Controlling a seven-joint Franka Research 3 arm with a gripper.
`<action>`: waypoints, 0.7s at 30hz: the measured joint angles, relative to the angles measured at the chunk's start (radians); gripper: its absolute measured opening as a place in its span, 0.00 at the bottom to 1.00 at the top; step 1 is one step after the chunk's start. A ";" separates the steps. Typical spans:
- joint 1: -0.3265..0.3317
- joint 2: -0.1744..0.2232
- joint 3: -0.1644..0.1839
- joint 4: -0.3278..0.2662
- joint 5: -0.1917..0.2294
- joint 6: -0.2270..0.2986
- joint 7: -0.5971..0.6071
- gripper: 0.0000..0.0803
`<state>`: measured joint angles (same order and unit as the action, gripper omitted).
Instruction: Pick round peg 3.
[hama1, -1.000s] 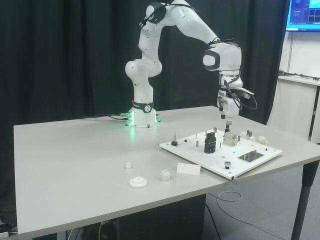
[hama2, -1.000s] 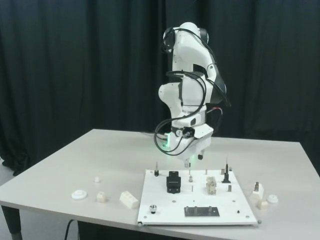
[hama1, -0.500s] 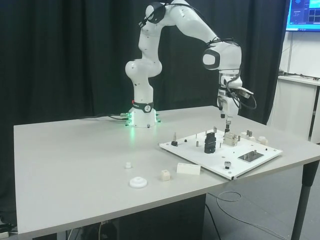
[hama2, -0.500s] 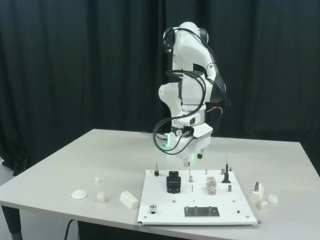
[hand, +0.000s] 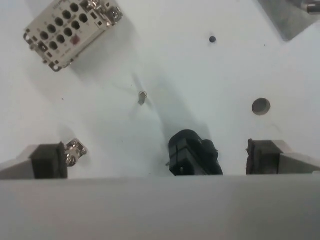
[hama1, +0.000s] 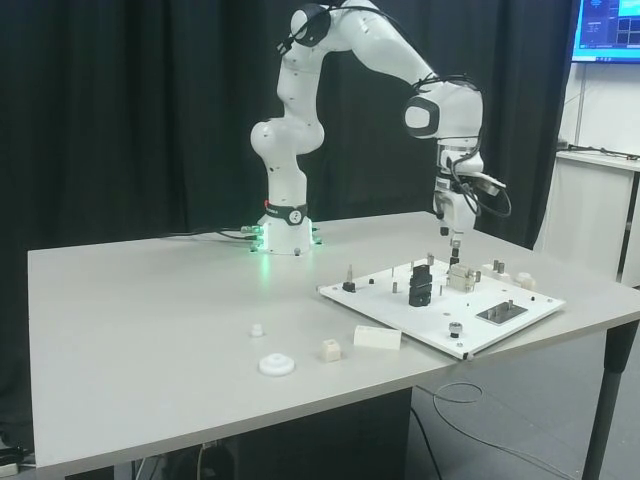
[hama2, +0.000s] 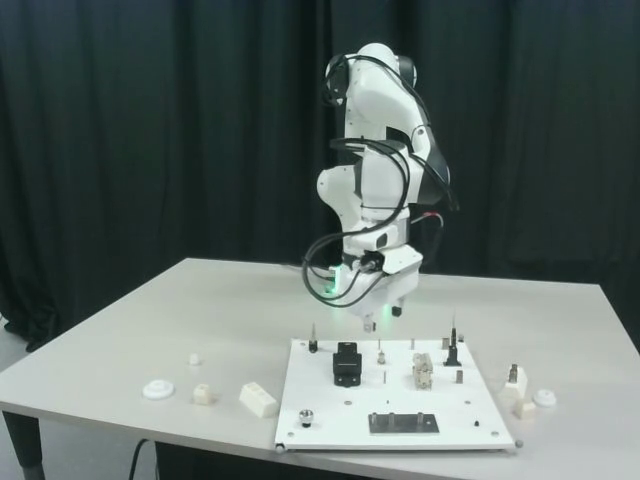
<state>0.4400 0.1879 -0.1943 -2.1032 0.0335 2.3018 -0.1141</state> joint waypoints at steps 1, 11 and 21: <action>0.000 0.000 -0.001 0.000 -0.001 -0.001 0.007 1.00; 0.001 0.000 -0.004 0.013 -0.005 -0.023 0.113 1.00; 0.021 -0.002 0.000 0.031 -0.005 -0.048 0.252 1.00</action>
<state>0.4609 0.1863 -0.1944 -2.0718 0.0281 2.2537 0.1375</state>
